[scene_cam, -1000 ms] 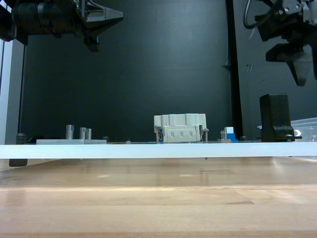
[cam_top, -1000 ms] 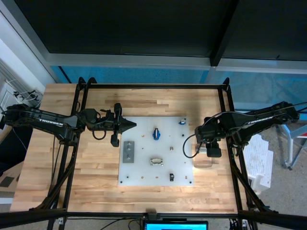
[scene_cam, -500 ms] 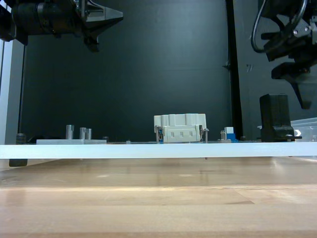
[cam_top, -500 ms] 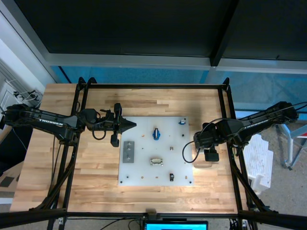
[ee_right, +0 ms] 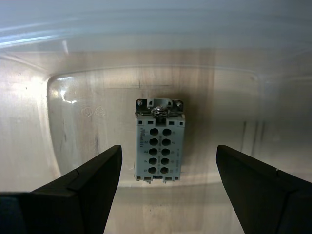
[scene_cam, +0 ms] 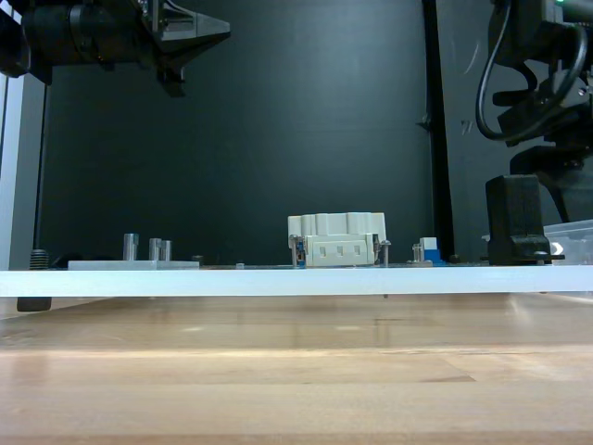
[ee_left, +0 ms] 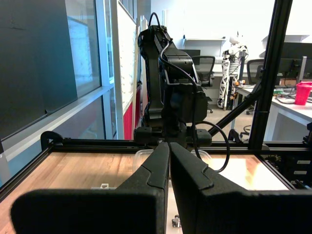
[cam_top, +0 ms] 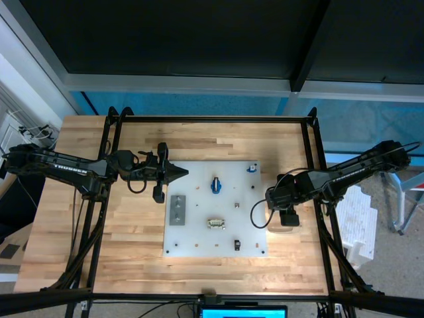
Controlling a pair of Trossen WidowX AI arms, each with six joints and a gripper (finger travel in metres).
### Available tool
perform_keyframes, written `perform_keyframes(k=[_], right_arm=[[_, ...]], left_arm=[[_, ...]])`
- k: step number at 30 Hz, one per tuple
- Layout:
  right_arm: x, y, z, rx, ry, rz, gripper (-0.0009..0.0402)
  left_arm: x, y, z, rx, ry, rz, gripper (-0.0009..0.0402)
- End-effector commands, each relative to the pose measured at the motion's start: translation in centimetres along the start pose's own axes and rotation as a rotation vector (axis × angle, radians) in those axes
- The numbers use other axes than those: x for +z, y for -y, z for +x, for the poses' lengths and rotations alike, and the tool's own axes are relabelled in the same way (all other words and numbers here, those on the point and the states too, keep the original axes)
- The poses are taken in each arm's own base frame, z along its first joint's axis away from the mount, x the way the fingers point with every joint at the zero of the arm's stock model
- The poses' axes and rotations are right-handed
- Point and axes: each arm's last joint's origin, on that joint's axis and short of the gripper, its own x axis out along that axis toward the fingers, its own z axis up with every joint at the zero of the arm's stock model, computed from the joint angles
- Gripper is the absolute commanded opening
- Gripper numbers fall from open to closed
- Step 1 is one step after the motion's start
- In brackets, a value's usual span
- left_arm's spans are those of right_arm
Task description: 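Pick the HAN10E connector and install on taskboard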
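The connector (ee_right: pixel 159 146), a pale grey block with ten holes in two rows, lies flat in a clear tray (ee_right: pixel 58 102), at 3 o'clock from the flat white board (cam_top: pixel 199 235).

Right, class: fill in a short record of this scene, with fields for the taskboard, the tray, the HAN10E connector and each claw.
Taskboard: white plate in the middle of the table
Clear tray: on the table, beside the taskboard's right edge
HAN10E connector: lying flat in the tray, contact holes up, not gripped
Right claw: open over the tray, straddling the connector without touching
Left claw: shut, raised near the taskboard's far left corner
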Motion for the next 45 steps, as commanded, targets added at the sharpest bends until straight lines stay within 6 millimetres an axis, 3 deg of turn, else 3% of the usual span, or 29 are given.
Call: perform_keyframes(k=[1, 28, 45], right_arm=[[0.0, -0.1, 0.4, 0.001, 0.000, -0.005, 0.0264], [-0.8, -0.2, 2.9, 0.014, 0.012, -0.007, 0.0247], [-0.7, -0.2, 2.8, 0.025, 0.010, -0.011, 0.0092]], left_arm=[[0.0, 0.0, 0.0, 0.000, 0.000, 0.000, 0.0001], [0.0, 0.0, 0.0, 0.000, 0.000, 0.000, 0.0001], [0.0, 0.0, 0.0, 0.000, 0.000, 0.000, 0.0001]])
